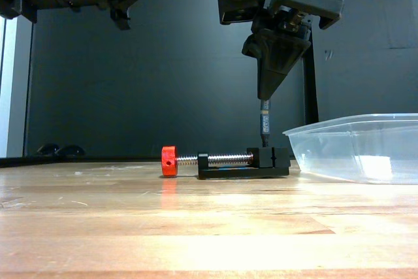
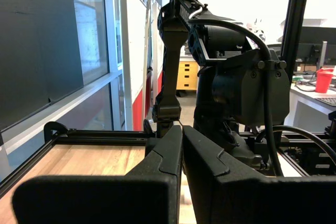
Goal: Pick the usb-c connector and install on the hub
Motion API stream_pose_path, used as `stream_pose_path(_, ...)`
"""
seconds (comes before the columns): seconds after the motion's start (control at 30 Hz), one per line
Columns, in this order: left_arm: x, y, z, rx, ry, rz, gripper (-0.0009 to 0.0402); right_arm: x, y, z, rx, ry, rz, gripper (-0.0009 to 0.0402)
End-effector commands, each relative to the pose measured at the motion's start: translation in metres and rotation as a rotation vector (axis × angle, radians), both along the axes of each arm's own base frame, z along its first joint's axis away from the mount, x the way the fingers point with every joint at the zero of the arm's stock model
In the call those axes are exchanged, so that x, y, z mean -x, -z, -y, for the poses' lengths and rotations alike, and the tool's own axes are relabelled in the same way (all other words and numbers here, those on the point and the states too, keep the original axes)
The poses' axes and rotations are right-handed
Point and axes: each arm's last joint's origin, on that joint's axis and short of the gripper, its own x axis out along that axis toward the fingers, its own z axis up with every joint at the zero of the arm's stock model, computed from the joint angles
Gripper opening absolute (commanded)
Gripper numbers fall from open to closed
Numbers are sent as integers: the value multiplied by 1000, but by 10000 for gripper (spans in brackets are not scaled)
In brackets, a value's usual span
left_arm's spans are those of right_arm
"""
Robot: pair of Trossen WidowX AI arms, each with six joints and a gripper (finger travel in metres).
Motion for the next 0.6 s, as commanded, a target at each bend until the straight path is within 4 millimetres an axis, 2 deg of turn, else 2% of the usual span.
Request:
stream_pose_path(0.03, 0, 0, 0, 0, 0, 0, 0, 0, 4, 0, -2, 0, 4, 0)
stream_pose_path(0.6, 0, 0, 0, 0, 0, 0, 0, 1, 14, 6, 2, 10, -2, 0)
